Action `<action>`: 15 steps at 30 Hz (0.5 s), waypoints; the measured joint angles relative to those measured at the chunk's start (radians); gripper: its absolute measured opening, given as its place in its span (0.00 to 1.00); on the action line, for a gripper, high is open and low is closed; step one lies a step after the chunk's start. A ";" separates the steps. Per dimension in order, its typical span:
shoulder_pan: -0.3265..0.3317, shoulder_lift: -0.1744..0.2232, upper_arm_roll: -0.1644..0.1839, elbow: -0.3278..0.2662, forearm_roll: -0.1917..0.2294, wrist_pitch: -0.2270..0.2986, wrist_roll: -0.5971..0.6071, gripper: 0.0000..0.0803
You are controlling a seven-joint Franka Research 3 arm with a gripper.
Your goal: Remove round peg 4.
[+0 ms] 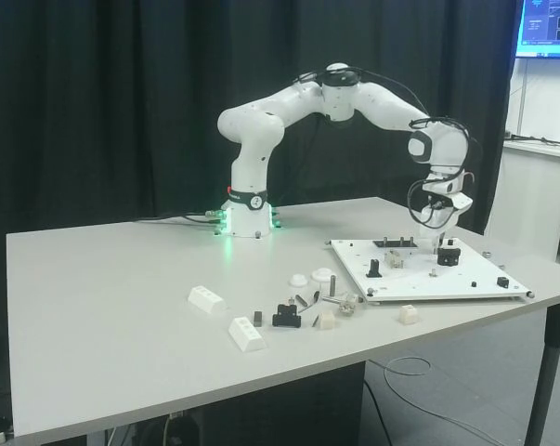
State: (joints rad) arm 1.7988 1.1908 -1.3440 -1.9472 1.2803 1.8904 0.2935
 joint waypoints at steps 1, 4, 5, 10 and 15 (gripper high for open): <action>0.000 -0.001 -0.006 0.001 -0.001 -0.009 0.000 0.18; 0.001 -0.003 -0.026 0.005 -0.006 -0.037 0.000 0.18; 0.001 -0.004 -0.035 0.008 -0.009 -0.050 0.000 0.18; 0.001 -0.007 -0.075 0.023 -0.023 -0.110 0.001 0.18; 0.001 -0.008 -0.108 0.040 -0.036 -0.159 0.002 0.18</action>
State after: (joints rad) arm 1.7999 1.1827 -1.4520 -1.9076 1.2441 1.7311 0.2959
